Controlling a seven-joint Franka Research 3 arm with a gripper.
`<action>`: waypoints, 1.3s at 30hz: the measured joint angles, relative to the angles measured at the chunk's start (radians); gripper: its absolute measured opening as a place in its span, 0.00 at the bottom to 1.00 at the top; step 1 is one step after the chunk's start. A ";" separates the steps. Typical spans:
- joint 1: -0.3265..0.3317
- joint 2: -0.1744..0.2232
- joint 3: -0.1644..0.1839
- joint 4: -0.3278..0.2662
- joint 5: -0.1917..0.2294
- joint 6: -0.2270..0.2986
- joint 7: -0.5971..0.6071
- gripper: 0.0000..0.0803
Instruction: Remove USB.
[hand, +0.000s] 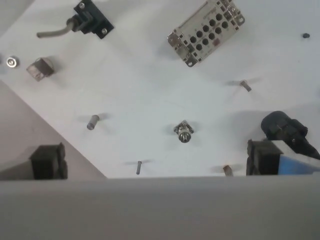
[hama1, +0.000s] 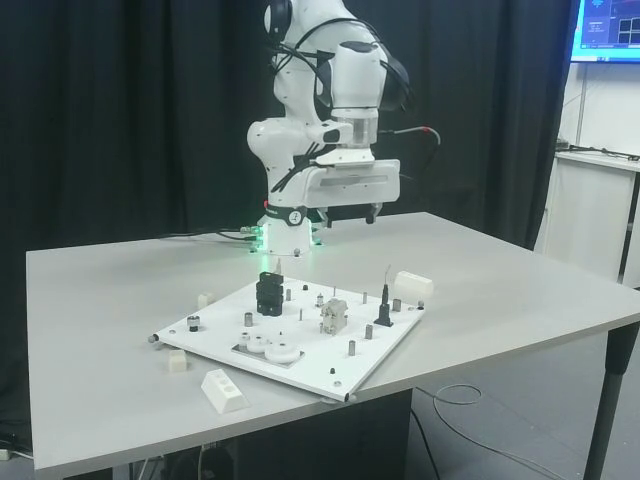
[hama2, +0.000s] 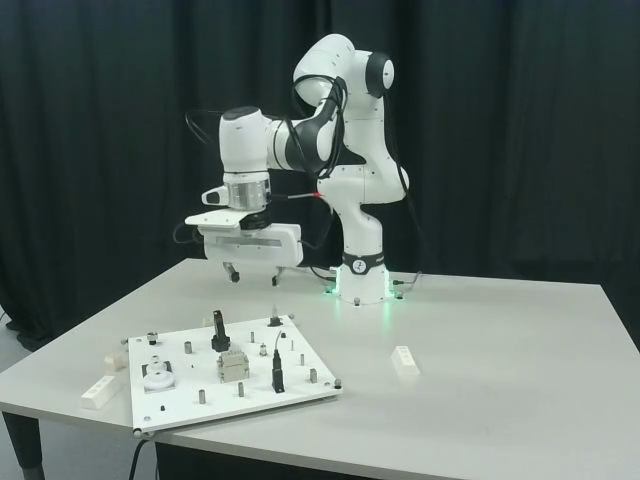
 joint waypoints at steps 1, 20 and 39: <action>0.000 0.001 0.000 0.000 0.000 0.002 0.000 1.00; 0.010 0.016 0.001 0.001 0.000 0.030 -0.016 1.00; 0.016 0.022 0.002 0.022 0.000 0.044 -0.063 1.00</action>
